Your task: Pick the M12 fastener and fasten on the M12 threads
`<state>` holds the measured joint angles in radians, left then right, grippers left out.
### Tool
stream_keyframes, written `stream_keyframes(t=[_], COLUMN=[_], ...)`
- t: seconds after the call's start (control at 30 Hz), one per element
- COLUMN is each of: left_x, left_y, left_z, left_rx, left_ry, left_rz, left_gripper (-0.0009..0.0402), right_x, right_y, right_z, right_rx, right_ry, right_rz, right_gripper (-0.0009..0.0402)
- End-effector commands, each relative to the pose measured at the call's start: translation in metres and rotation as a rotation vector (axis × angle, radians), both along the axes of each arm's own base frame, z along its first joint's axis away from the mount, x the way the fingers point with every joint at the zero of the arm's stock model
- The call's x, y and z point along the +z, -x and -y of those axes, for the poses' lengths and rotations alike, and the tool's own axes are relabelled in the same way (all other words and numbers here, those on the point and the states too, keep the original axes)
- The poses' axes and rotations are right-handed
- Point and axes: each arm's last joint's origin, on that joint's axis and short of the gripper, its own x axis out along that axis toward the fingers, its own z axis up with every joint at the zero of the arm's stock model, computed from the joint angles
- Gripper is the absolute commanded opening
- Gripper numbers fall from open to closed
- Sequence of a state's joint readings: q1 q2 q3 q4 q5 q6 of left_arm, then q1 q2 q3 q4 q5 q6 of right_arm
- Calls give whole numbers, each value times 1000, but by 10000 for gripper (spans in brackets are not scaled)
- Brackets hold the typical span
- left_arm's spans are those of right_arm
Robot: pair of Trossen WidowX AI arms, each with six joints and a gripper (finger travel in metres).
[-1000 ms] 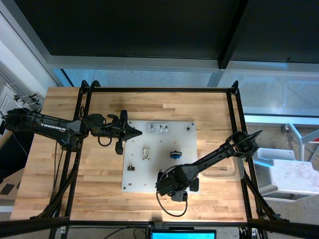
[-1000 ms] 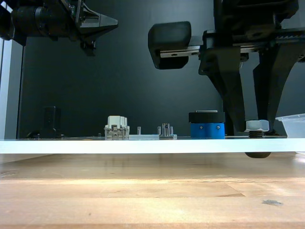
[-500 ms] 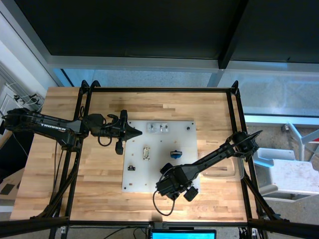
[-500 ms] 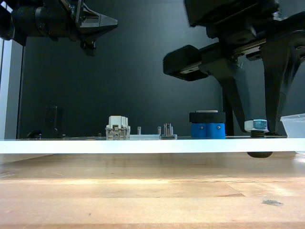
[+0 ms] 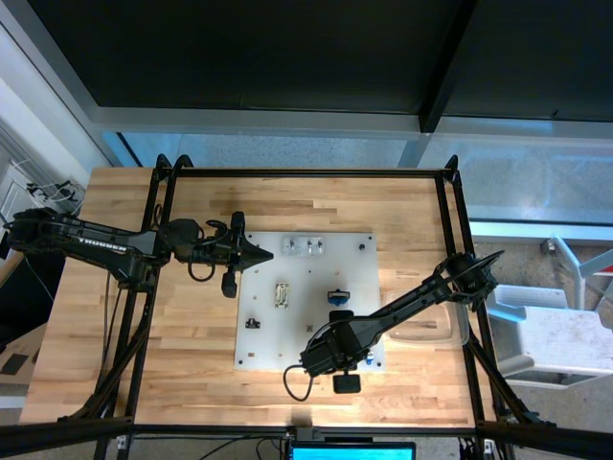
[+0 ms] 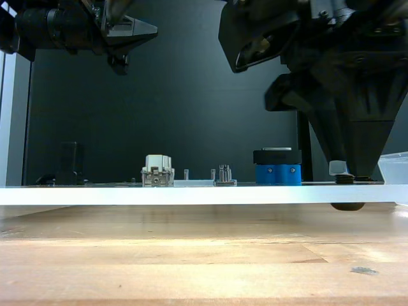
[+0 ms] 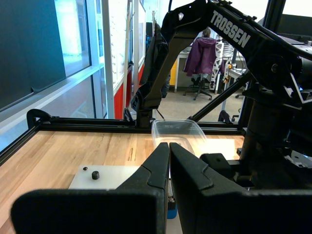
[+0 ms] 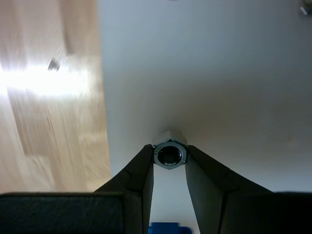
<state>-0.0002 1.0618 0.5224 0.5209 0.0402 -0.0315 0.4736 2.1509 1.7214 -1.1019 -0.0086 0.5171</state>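
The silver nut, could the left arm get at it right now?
Probably not. The right gripper is shut on the nut, and that arm covers it from above. The left gripper hangs shut at the far left edge of the white board, well away from the nut.

We see the nut (image 8: 169, 156) as a small silver hexagon with a dark round bore. It lies flat with the bore facing up along the right gripper (image 8: 169, 150), whose two fingers (image 8: 140, 168) press on opposite flats. From table height we find the nut (image 6: 338, 168) on its stud (image 6: 346, 179), sitting on top of the short black ribs, a sliver of which shows beneath it, near the white board's (image 5: 263, 350) near right edge. The left gripper (image 5: 263, 256), fingers together, hangs well apart from it, over the board's far left edge.
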Motion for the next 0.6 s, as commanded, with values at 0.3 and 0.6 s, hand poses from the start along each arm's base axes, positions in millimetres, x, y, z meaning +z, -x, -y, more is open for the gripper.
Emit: stream_keyframes(t=[0.3,0.6], left_x=[0,0], left_y=[0,0], left_z=[0,0], left_rx=[0,0], left_ry=[0,0], left_rz=[0,0], left_gripper=[0,0], right_x=[1,1], right_y=[0,0], right_z=[2,2], right_rx=[-572,-1050], right_ry=[-9,-25], right_rz=[-13,-23], right_gripper=[35,35])
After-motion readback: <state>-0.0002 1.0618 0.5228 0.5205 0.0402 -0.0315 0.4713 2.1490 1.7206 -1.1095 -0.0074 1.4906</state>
